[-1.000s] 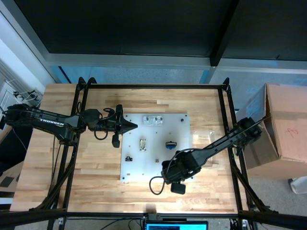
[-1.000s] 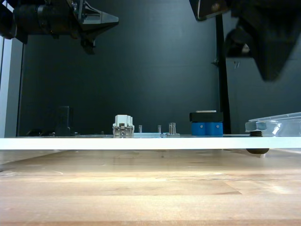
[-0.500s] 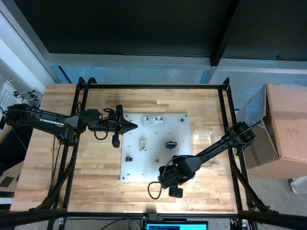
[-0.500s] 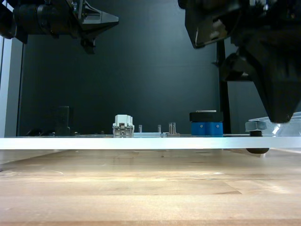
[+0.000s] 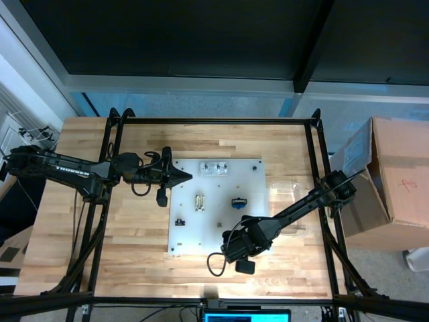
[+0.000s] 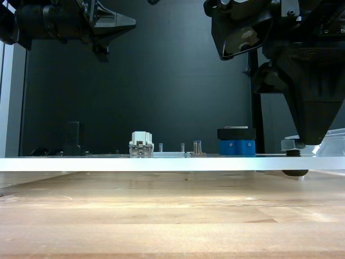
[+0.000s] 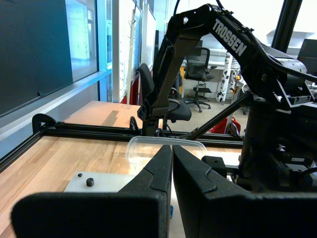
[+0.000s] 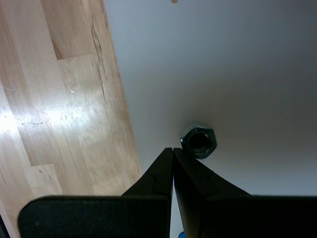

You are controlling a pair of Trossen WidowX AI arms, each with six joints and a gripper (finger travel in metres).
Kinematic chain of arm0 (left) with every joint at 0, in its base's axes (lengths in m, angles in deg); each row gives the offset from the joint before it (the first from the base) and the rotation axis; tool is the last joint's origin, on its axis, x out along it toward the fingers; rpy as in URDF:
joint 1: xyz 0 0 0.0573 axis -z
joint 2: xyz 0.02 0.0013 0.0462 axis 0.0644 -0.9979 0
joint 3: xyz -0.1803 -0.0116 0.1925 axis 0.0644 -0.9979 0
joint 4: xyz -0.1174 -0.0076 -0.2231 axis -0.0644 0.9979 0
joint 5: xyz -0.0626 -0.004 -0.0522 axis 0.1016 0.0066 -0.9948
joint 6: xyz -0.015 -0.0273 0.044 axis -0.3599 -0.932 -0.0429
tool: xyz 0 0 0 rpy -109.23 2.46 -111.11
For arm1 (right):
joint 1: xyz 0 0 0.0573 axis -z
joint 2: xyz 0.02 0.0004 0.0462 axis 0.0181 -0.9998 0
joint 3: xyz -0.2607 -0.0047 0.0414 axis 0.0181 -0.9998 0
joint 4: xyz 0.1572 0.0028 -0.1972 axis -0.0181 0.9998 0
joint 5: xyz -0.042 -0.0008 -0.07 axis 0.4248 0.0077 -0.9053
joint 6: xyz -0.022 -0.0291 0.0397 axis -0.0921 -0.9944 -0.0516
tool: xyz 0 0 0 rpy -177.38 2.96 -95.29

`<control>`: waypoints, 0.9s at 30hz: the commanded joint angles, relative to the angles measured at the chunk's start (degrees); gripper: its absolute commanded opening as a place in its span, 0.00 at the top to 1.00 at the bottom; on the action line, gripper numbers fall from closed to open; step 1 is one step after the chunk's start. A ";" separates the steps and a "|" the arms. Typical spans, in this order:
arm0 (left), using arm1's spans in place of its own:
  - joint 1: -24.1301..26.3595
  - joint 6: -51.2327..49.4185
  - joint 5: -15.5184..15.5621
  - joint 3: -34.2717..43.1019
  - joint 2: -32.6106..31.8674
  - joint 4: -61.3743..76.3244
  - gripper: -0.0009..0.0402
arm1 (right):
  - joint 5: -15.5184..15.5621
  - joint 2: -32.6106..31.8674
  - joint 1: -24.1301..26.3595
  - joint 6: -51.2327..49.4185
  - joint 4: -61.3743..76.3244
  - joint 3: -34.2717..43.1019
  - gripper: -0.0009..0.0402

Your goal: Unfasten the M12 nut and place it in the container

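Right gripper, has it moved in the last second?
Yes: the right gripper, fingers shut, dropped in the low view close to the M12 nut on its stud; left gripper hangs over the board's left edge.

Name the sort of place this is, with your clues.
Probably a robotics lab. Two arms reach over a white task board on a wooden table; office chairs stand beyond. The left gripper hangs shut over the board's left edge; the right gripper, shut, points down beside the nut on its stud.

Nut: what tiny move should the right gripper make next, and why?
Probably open and centre over the nut: the right gripper is shut, empty, just beside it, and the nut sits on its stud. The left gripper, shut, hovers over the board's left edge.
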 commanded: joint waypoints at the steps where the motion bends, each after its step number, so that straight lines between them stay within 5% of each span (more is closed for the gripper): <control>1: -0.02 0.00 0.00 0.00 0.00 0.00 0.98 | -0.09 0.09 0.00 0.07 0.11 0.00 0.98; 4: -0.02 0.00 0.00 0.00 0.00 0.00 0.98 | -1.64 0.13 0.00 0.20 1.77 0.00 0.98; 7: -0.02 0.00 0.00 0.00 0.00 0.00 0.98 | -11.30 0.81 0.00 6.58 7.96 0.33 0.98; 9: 0.00 0.00 0.00 0.00 0.00 0.00 0.98 | -12.33 1.60 0.00 7.48 9.22 0.44 0.98; 14: -0.02 0.00 0.00 0.00 0.00 0.02 0.98 | -11.45 3.30 -0.04 7.72 9.18 0.44 0.98; 23: -0.02 0.00 0.00 0.00 0.00 -0.04 0.98 | -0.44 5.20 -0.02 5.57 8.76 4.48 0.98; 27: -0.02 0.02 0.00 0.00 0.00 0.04 0.98 | 0.52 4.85 0.00 4.35 8.76 7.34 0.98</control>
